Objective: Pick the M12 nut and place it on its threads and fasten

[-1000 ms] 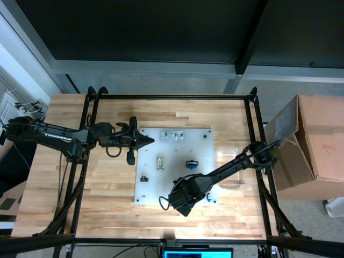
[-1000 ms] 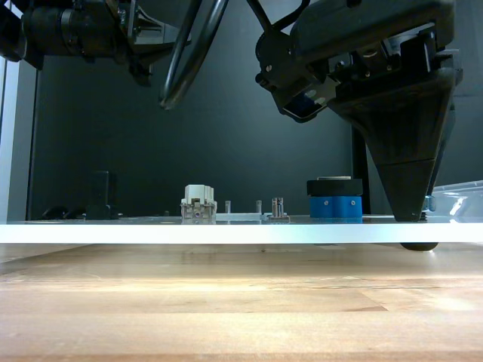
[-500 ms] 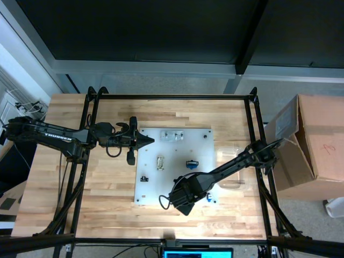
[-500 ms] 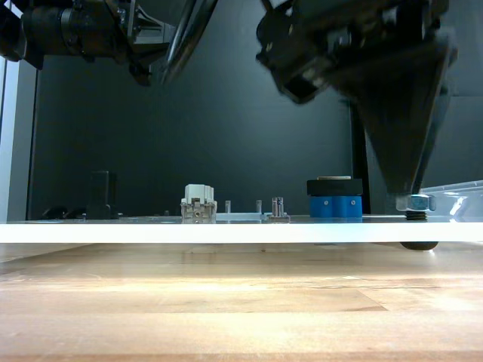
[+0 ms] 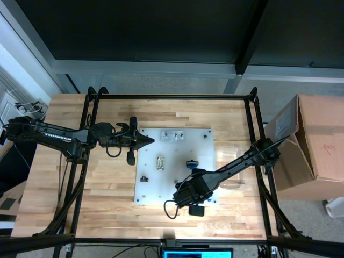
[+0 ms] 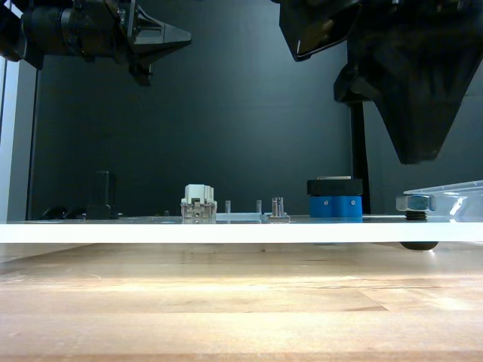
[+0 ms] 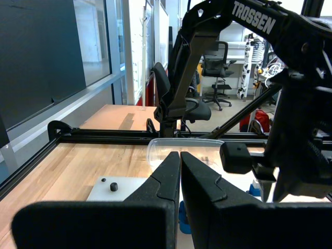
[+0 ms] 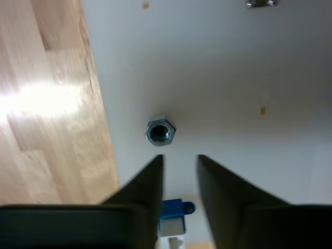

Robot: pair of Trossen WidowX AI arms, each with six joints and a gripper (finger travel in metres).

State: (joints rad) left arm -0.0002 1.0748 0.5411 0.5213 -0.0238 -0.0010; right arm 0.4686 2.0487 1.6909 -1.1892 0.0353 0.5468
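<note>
Right gripper (image 8: 179, 160) apart above nut (image 8: 161, 132) on stud (image 6: 415, 216); left gripper (image 7: 180, 155) together, board's (image 5: 150, 185) left edge.

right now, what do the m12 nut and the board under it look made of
M12 nut: bright silvery metal, likely steel, glinting; sits on its stud, free of both grippers. Board: matte white, probably plastic. Right gripper hangs open above the nut; left gripper hovers shut over the board's far left edge.
</note>
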